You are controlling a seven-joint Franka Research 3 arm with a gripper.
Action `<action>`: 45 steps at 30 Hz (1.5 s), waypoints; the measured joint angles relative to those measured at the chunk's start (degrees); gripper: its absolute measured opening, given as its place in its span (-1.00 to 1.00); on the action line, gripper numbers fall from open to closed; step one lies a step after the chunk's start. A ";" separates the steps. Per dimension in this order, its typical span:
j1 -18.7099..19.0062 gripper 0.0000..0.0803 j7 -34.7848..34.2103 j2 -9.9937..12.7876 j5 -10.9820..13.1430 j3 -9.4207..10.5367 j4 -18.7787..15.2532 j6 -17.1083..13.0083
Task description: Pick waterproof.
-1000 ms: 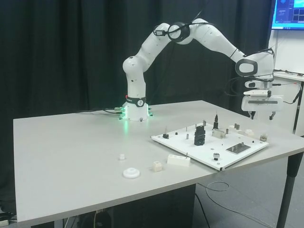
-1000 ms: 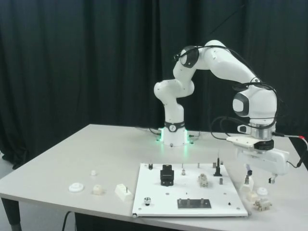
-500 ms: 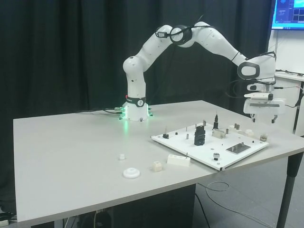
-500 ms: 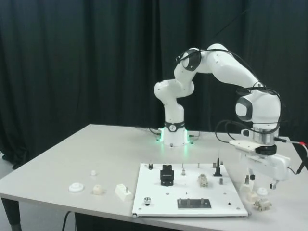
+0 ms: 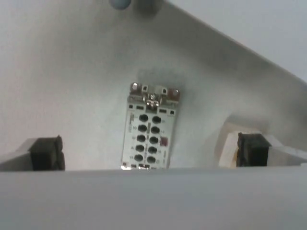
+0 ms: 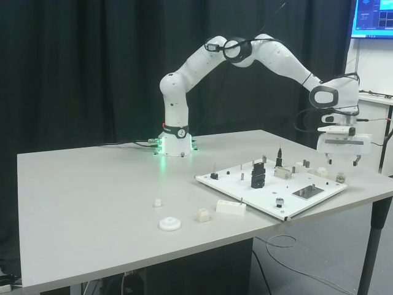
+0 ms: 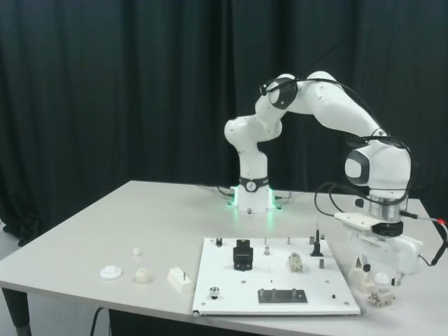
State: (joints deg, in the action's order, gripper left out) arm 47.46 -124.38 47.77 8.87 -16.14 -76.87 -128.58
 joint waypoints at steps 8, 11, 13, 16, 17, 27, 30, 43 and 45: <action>0.37 0.99 0.01 2.24 0.75 -0.85 2.44 1.03; 0.37 0.99 0.01 2.84 1.13 -0.90 3.11 1.31; 0.37 0.99 0.01 3.21 1.50 -0.96 3.57 1.70; 0.37 0.99 0.03 3.73 1.96 -1.15 4.21 2.14; 0.37 0.99 0.06 3.89 2.04 -1.22 4.38 2.21; 0.37 0.99 0.44 5.41 3.06 -1.75 5.78 2.88; 0.36 0.99 0.59 5.88 3.42 -1.81 6.14 2.89; 0.38 0.99 1.00 8.04 4.42 -1.86 7.93 2.90; 0.38 0.99 1.03 8.42 4.42 -1.86 8.25 2.90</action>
State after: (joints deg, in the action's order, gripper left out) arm 47.84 -123.35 56.19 13.29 -18.00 -68.62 -125.68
